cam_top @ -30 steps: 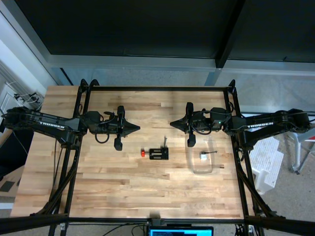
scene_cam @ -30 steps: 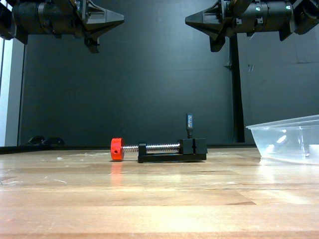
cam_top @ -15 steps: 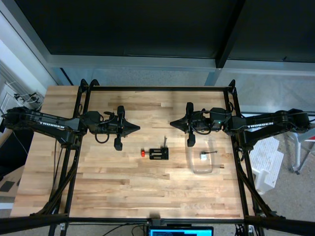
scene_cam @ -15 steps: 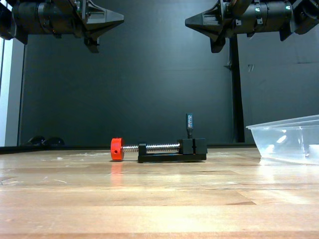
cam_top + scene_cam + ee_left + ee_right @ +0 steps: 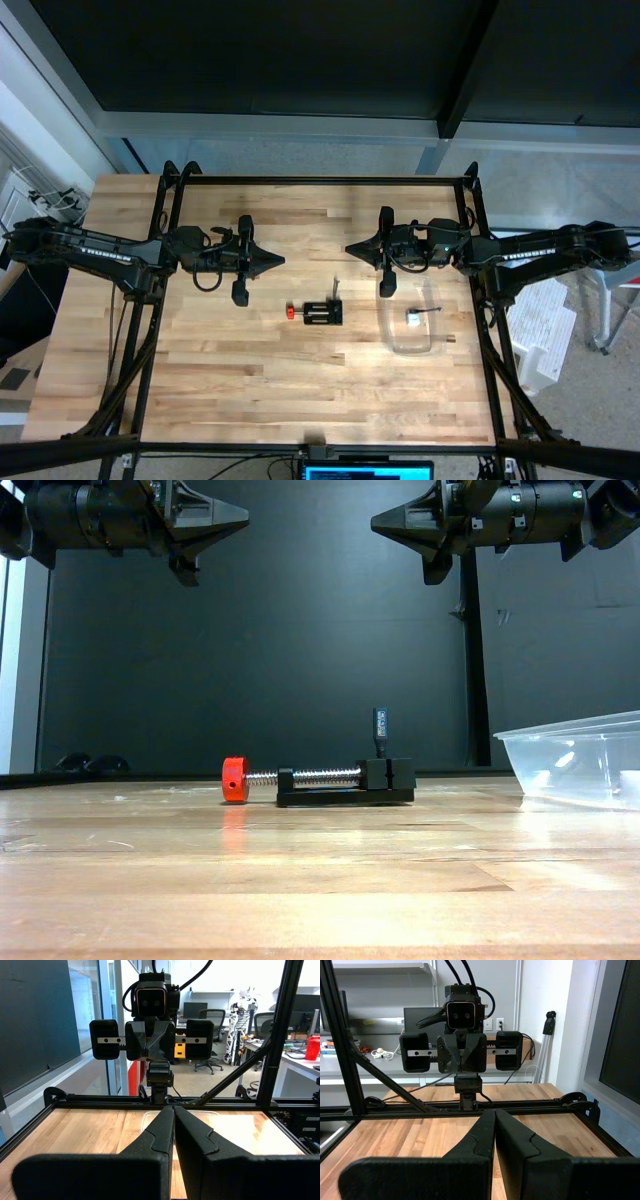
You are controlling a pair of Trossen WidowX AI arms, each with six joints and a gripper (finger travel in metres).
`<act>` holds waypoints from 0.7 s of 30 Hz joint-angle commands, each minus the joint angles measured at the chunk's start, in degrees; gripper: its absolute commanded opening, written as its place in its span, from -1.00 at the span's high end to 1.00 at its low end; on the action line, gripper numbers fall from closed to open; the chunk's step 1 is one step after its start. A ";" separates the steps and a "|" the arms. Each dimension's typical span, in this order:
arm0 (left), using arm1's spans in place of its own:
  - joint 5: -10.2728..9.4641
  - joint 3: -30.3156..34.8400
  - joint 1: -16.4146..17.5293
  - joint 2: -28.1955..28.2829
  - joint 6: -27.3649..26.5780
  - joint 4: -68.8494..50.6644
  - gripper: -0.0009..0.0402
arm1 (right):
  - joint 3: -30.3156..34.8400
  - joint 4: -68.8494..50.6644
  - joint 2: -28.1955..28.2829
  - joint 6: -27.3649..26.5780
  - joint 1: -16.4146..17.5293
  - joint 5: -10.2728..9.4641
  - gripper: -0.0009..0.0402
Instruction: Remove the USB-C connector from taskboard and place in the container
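Left claw (image 5: 277, 262) and right claw (image 5: 352, 248), both closed, hang unmoved above the bench (image 5: 250, 380); USB-C connector (image 5: 380, 723) apparently still seated in taskboard (image 5: 345, 780); removal not begun.

The bench (image 5: 250, 390) is lit evenly and brightly from overhead in the high view, and only faint, soft shadows are cast around the taskboard (image 5: 322, 313). In the low view the wood nearer than the taskboard is blurred, and a reddish reflection is thrown just below the knob (image 5: 234, 779). Pale glare is carried by the container (image 5: 575, 760), right of the taskboard. The left hand (image 5: 240, 520) and right hand (image 5: 378, 522), high above the taskboard on either side, are reduced to dark silhouettes against a dim backdrop. Bright rooms are shown behind in both wrist views.
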 commanded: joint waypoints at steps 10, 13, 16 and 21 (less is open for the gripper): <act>0.02 0.00 0.02 0.02 0.02 0.00 0.96 | 0.00 -0.09 -0.02 -0.11 0.02 0.00 0.96; 0.02 0.00 0.02 0.02 0.02 0.02 0.96 | 0.00 -0.22 -0.02 -0.11 0.00 0.00 0.96; 0.02 0.00 0.02 0.02 0.02 0.02 0.96 | 0.00 -0.70 -0.02 -0.11 0.02 0.00 0.96; 0.02 0.00 0.00 0.00 0.02 0.00 0.96 | 0.00 -1.29 -0.02 -0.11 0.00 0.00 0.96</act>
